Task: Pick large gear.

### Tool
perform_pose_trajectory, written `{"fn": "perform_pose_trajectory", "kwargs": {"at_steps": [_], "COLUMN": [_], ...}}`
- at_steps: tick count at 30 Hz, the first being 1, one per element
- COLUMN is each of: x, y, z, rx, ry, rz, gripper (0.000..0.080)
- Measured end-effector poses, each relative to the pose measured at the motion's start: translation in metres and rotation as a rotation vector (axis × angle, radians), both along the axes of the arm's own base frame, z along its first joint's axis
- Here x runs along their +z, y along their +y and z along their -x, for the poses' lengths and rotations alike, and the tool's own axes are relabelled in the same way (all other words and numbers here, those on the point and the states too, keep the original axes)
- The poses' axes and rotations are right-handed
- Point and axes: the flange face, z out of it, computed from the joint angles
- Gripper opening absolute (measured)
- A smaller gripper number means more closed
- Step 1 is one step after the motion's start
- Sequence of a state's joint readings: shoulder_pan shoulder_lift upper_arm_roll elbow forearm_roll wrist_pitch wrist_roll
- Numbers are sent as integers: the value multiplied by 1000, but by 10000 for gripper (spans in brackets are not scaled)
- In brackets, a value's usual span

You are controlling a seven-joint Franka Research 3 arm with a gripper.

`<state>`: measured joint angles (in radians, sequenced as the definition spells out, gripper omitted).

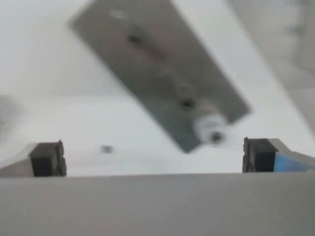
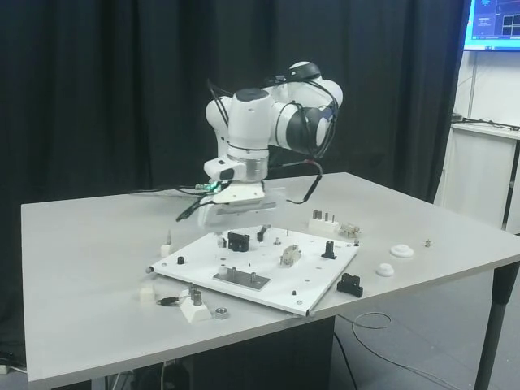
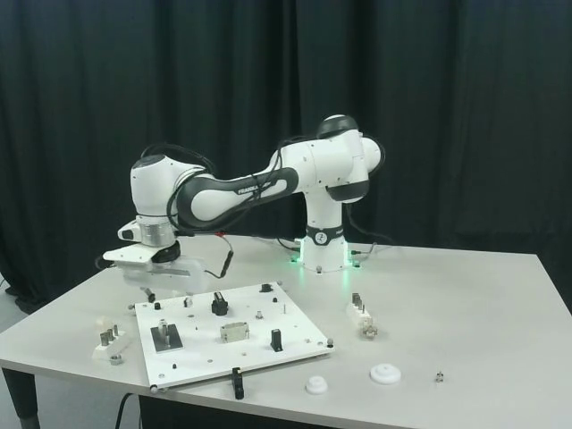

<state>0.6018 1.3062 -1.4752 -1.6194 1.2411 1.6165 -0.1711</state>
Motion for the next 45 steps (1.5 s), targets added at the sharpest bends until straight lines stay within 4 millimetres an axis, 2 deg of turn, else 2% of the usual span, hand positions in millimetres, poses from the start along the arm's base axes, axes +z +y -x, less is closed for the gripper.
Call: {"fn": "perform_pose_trajectory", "kwargs": {"at_steps": [9,24,35,45], "x": [-3,-3,-4,-18], "y": [63,203,303,383], "z": [-16,-35,-35,-24], "rx": [-19,-43,-56,-71], "ry": [6,20,6,-51], "rz": [-88,-93,-57,-15], "gripper": [800,800,800,800]}}
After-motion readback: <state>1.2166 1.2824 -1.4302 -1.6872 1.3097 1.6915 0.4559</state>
